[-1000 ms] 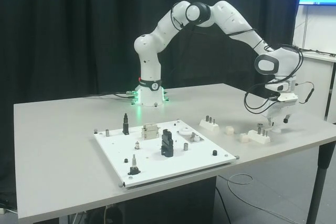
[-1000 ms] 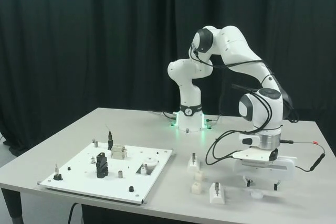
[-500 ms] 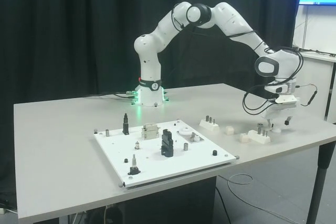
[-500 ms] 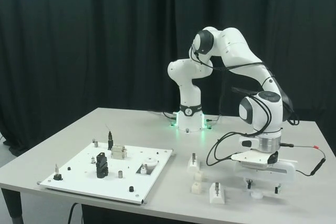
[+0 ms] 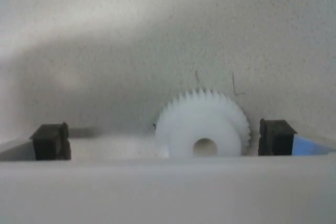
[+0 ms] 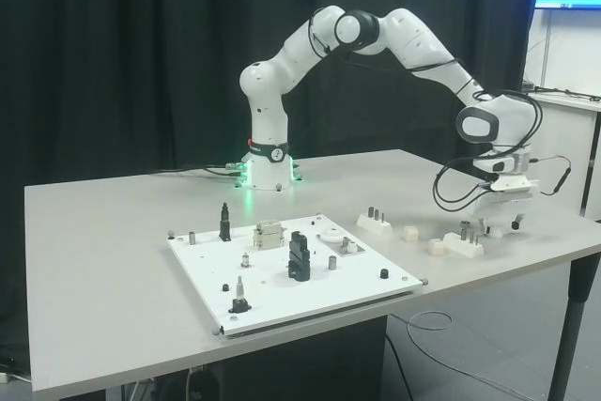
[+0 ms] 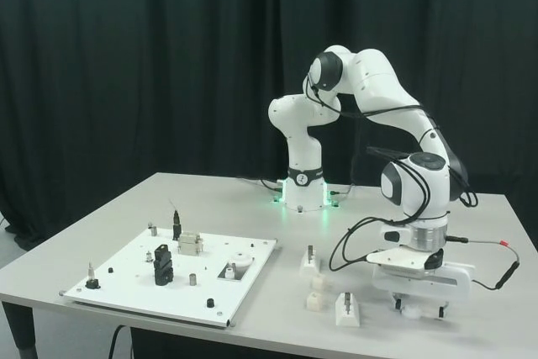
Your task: Pick medium gear.
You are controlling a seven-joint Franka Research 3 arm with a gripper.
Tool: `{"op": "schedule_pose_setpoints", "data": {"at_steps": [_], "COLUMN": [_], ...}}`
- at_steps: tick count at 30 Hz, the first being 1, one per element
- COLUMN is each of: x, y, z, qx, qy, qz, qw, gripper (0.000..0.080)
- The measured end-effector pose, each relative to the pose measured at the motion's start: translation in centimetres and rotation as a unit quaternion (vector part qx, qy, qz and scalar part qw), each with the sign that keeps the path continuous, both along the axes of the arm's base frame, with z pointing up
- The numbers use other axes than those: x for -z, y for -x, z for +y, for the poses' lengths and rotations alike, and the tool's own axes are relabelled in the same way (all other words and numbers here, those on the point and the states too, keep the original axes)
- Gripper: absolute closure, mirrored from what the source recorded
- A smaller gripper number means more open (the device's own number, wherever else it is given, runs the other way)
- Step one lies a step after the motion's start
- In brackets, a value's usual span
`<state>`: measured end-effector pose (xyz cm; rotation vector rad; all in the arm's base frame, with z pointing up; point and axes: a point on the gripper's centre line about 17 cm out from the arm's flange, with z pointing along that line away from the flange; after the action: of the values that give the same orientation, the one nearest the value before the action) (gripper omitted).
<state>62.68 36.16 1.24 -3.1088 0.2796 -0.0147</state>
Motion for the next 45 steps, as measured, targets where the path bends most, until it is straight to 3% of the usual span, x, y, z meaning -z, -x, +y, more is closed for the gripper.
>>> {"op": "schedule_pose_setpoints", "data": {"at_steps": [9,10,18,19,45], "x": [0.3,0.3,0.2,0.2,-0.9], "y": [0.0,0.0,0.0,0.0,-0.2], "z": [0.0,0.0,-0.4,-0.5,-0.6], "qx": [0.012,0.013,0.014,0.014,0.013], "qy": [0.0,0.0,0.003,0.004,0.01], "qz": [0.001,0.001,0.004,0.005,0.013], "qw": [0.9999,0.9999,0.9999,0.9999,0.9998], "gripper": [0.0003,0.01,0.01,0.0417,0.0414]}}
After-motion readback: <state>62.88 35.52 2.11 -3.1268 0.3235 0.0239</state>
